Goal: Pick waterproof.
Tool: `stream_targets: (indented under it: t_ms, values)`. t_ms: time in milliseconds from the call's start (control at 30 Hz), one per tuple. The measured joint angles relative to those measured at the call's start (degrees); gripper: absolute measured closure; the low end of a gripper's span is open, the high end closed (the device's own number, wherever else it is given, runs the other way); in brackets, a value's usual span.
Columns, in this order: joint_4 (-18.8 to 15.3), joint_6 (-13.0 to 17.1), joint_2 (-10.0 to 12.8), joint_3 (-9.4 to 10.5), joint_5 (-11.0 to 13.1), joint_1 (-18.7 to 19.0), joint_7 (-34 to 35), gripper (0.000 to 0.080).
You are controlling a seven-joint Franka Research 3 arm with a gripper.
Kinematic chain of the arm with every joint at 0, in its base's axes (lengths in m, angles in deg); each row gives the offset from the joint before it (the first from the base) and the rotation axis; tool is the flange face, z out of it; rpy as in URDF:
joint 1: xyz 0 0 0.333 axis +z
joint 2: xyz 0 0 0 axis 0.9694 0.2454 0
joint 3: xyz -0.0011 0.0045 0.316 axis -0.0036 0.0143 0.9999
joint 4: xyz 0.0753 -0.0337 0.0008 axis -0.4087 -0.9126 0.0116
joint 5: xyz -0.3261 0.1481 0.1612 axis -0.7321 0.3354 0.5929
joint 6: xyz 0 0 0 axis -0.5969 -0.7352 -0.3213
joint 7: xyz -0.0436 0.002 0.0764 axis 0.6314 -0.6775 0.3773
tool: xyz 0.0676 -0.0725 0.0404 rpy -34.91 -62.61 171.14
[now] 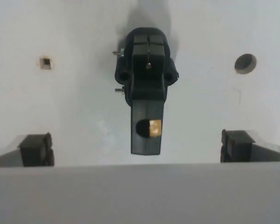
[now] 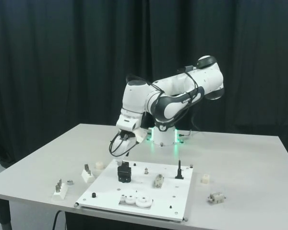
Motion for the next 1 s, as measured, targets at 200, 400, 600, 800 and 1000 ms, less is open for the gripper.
stream_targets:
  t_ms: [200,400,600,800,1000]
  values:
    - [0.00,-0.66,-0.03,-0.84,-0.39,0.65,0.51,0.0004]
    - [0.00,-0.86,-0.03,-1.17,-0.46,0.84,0.79,0.0003]
    - [0.00,-0.86,-0.03,-1.28,-0.48,0.84,1.37,0.0003]
    - [0.00,-0.86,-0.03,-1.78,-0.49,0.86,1.71,0.0003]
    - [0.00,-0.86,-0.06,-2.36,-0.50,1.02,1.72,0.0003]
